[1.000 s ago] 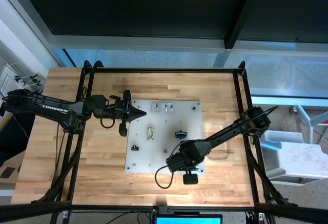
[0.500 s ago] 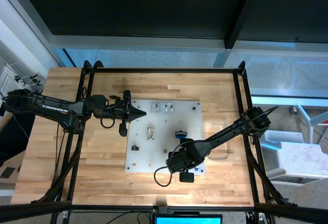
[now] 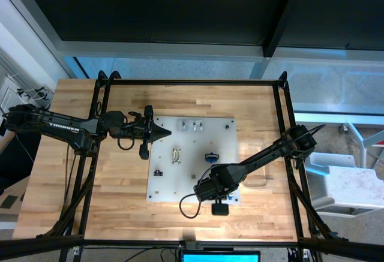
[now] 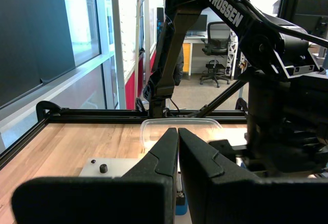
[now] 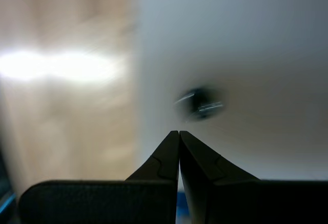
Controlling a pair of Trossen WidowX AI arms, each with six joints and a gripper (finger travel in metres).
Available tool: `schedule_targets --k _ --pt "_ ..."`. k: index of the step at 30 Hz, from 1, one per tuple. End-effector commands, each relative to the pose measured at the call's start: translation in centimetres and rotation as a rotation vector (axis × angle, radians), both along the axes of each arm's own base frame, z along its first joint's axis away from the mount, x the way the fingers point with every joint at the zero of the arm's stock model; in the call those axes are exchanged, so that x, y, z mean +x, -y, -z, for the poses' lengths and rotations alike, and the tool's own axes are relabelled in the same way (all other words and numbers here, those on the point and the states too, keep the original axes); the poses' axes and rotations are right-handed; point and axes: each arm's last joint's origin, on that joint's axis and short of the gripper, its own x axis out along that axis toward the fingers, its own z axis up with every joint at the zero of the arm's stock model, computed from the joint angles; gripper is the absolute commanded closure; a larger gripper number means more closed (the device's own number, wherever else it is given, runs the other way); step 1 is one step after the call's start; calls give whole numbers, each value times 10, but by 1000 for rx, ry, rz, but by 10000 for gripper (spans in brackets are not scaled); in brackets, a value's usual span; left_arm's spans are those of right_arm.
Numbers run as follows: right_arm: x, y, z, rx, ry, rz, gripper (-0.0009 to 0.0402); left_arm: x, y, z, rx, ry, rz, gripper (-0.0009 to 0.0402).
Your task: Pick the M12 fastener and fasten on the M12 threads
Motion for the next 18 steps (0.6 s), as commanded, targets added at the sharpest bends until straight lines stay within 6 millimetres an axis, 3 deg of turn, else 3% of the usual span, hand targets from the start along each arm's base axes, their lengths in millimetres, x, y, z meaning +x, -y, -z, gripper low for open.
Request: schedule_targets --k 1,18 --pt "-3 -2 -3 87 -37 -56 393 0 0 0 0 0 0 393" --pt "2 10 -8 -218 95 96 393 0 0 0 0 0 0 393"
